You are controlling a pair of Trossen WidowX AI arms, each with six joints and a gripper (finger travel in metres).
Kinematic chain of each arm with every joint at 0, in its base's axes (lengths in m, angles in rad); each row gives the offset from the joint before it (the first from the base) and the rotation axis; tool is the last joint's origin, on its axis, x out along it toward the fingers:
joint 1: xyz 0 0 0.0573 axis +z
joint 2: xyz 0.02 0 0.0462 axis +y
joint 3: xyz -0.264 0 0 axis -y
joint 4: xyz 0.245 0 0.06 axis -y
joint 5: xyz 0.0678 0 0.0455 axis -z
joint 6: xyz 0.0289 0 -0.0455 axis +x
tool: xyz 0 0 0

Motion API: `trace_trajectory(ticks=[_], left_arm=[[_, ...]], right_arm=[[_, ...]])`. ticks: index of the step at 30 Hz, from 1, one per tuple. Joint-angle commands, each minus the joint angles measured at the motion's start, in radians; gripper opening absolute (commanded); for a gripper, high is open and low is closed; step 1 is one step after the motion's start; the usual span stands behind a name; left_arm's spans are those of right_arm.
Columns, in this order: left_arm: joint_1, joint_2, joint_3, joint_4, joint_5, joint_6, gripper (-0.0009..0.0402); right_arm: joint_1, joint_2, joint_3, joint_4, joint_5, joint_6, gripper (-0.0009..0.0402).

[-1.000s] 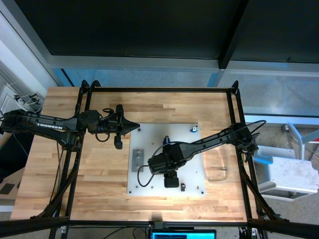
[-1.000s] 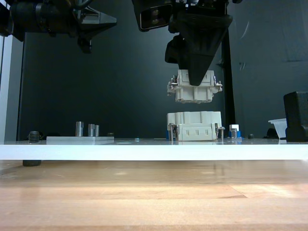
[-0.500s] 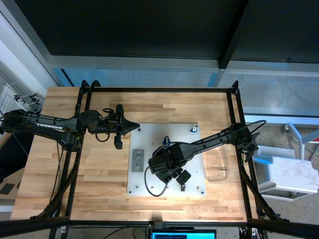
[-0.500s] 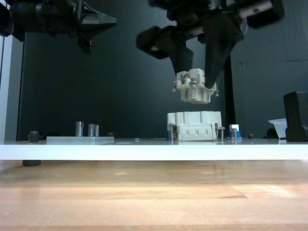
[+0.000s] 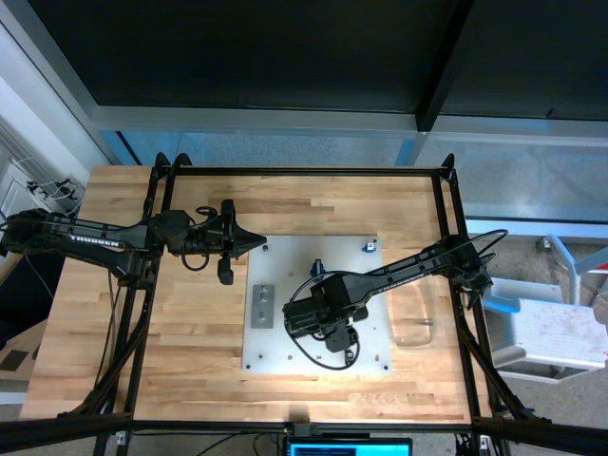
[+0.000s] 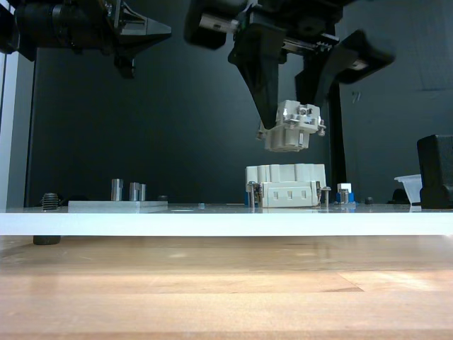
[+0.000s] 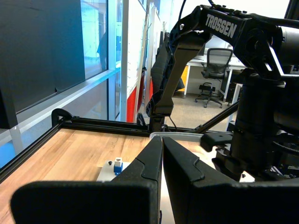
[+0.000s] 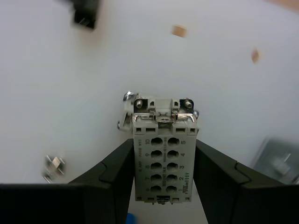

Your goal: Pick the HAN10E connector and install in the HAN10E hub

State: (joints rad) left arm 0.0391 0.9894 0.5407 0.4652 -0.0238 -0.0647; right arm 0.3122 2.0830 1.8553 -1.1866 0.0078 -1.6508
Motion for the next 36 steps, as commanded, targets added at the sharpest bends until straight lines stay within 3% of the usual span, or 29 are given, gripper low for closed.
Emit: trace_trajectory(ticks=[1,10,17,25,28,36], left_arm=[[0.0,0.0,0.0,0.0,0.0,0.0,0.0],[0.0,0.0,0.0,0.0,0.0,0.0,0.0],[0.0,0.0,0.0,0.0,0.0,0.0,0.0],[0.0,0.0,0.0,0.0,0.0,0.0,0.0],[0.0,0.0,0.0,0.0,0.0,0.0,0.0],[0.0,0.0,0.0,0.0,0.0,0.0,0.0]], right_arm=[[0.0,0.0,0.0,0.0,-0.001,-0.228,0.0009],[0.0,0.001,0.0,-0.001,-0.001,-0.773,0.0009],[0.0,0.001,0.0,-0.014,-0.001,-0.961,0.0009],[-0.001,0.0,0.0,-0.013,-0.001,-1.282,0.0009],[-0.001,0.0,0.0,-0.012,-0.001,-1.326,0.0009],[-0.002,0.0,0.0,-0.008,-0.001,-1.315,0.0009]])
